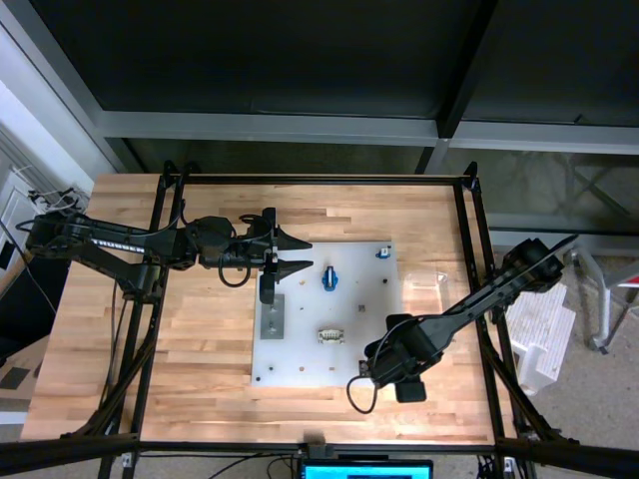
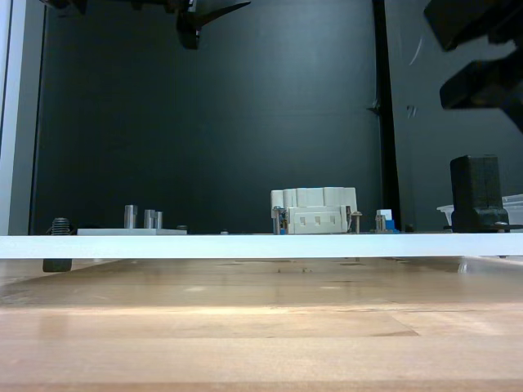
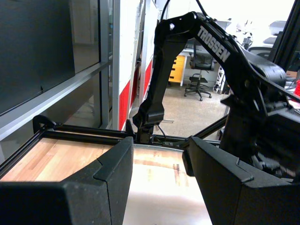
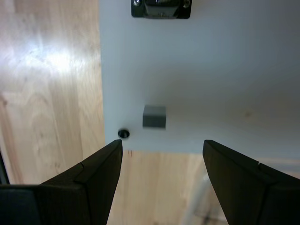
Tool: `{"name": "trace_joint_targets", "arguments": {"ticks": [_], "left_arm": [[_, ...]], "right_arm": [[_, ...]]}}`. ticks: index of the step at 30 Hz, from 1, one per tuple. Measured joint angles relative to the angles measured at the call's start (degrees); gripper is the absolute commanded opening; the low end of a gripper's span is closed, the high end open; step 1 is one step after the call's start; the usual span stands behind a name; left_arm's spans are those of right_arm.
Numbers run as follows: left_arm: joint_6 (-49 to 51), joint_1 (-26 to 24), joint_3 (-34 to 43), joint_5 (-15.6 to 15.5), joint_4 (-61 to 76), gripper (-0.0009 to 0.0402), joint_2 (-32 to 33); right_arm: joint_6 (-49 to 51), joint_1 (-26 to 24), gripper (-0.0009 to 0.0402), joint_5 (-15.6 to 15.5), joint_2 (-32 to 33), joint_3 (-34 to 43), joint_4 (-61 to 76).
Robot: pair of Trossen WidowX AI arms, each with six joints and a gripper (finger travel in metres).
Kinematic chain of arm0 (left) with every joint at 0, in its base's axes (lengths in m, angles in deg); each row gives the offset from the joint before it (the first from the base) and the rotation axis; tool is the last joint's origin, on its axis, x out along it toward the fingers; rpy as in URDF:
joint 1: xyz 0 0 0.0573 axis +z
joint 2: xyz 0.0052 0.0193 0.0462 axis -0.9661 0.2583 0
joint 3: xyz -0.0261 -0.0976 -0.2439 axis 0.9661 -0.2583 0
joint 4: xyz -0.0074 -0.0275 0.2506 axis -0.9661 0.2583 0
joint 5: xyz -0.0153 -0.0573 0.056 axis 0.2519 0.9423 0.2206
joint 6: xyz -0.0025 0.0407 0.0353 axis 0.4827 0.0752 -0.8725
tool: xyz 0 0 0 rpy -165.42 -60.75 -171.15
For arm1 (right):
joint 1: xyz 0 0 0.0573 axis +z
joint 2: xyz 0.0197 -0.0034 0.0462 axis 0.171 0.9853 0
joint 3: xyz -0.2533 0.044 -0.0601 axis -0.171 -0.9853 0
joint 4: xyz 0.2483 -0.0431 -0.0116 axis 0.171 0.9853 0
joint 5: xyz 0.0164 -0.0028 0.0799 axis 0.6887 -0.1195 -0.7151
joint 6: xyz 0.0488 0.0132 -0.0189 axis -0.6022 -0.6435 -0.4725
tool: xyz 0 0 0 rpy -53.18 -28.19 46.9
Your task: Pick the 16mm bar and install on taskboard
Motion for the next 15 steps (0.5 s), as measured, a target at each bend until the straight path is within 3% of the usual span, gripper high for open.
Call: {"name": "trace_joint_targets", "arguments": {"ticks": [11, 15], "left_arm": [[0.02, 0.0, 0.0, 0.02, -0.02, 0.0163, 0.0], [0.02, 0.0, 0.0, 0.02, -0.02, 0.0163, 0.0]], "right_arm": [[0.46, 0.07, 0.0223, 0.13, -4.76, -0.79, 1.86], [0.61, 0.09, 0.0216, 1.79, -5.18, -0.9, 1.84]]}}
